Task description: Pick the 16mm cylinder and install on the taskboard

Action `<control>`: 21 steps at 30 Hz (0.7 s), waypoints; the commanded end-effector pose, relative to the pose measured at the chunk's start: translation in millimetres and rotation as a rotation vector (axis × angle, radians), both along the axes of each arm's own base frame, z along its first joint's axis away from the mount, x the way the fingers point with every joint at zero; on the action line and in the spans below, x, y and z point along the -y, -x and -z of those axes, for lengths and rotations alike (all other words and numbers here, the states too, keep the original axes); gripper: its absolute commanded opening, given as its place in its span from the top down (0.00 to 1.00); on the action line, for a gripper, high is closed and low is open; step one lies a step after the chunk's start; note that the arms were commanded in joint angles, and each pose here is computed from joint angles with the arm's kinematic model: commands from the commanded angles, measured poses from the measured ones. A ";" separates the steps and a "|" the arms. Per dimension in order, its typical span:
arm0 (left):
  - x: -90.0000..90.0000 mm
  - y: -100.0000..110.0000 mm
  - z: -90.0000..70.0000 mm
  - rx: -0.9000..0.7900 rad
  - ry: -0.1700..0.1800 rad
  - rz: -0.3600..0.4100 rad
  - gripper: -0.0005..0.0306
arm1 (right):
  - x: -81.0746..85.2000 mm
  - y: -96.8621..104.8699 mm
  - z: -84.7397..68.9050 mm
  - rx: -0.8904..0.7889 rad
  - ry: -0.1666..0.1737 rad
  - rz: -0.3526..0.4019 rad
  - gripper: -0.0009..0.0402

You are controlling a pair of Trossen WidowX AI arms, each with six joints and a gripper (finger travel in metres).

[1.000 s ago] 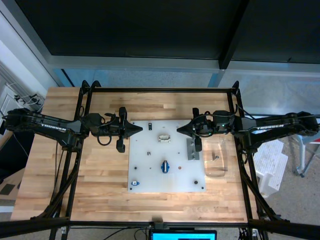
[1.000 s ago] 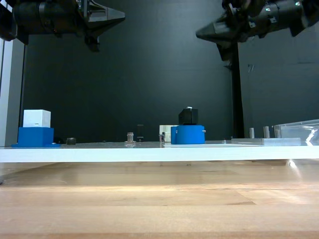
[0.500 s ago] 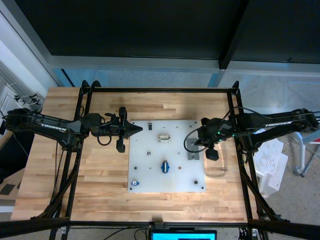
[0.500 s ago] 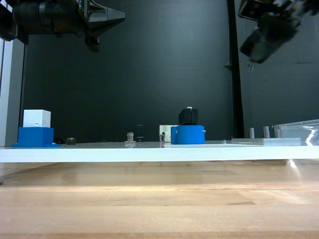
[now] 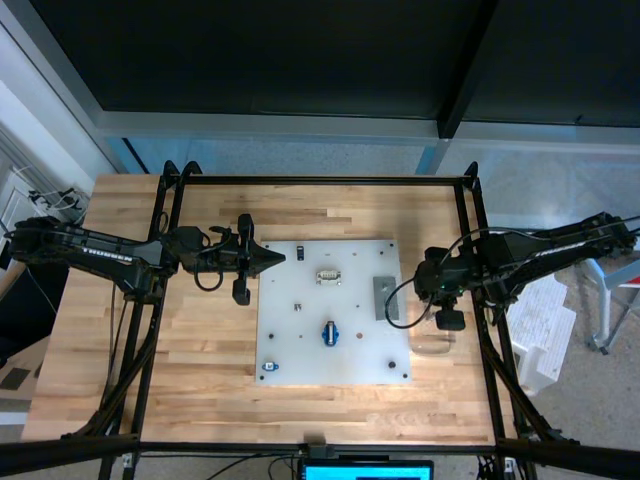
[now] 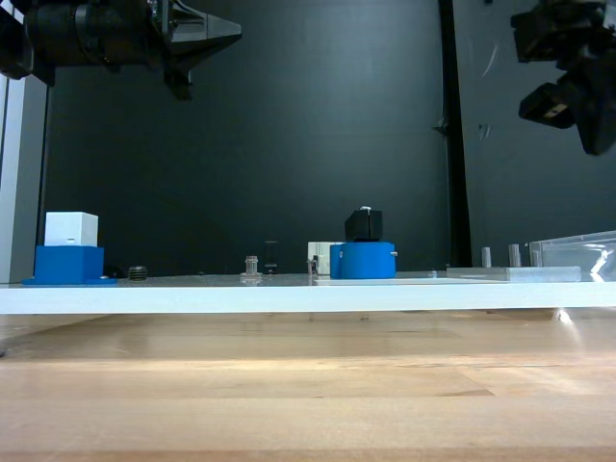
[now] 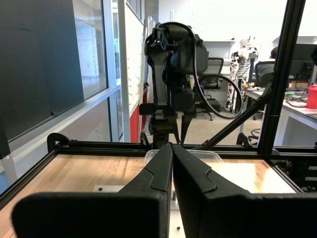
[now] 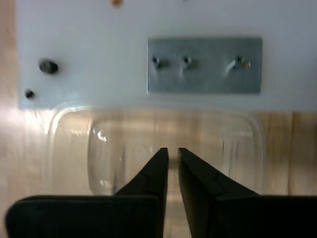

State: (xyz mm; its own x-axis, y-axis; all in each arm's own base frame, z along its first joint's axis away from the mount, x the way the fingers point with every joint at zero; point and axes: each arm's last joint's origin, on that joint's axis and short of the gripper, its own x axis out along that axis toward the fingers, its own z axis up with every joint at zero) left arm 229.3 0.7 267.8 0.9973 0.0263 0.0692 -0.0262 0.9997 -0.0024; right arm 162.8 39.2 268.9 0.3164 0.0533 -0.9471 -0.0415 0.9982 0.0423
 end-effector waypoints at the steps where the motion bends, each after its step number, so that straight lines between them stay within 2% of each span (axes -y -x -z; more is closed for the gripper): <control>1: -0.1 -0.1 0.1 0.000 0.000 0.000 0.98 | -6.1 4.0 8.3 -0.030 0.016 -0.015 0.78; 6: 0.0 -0.1 0.1 0.000 0.000 0.000 0.98 | -12.2 8.7 22.0 -0.074 0.031 0.013 0.59; 10: 0.0 -0.1 0.1 0.000 0.000 0.000 0.98 | -16.4 11.4 33.7 -0.114 0.039 0.019 0.48; 15: -0.1 -0.1 0.1 0.000 0.000 0.000 0.98 | -21.2 13.6 47.8 -0.115 0.035 0.011 0.44; 21: -0.1 -0.1 0.1 0.000 0.000 0.000 0.98 | -22.7 15.5 59.4 -0.142 0.054 0.034 0.44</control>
State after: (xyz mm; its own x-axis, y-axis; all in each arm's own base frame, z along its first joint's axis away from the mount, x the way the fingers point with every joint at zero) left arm 229.2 0.7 267.6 0.9973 0.0263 0.0688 -0.0262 0.9997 -0.0024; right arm 146.2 61.3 210.6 0.1859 -0.0047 -0.9826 -0.0121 0.9999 -0.0071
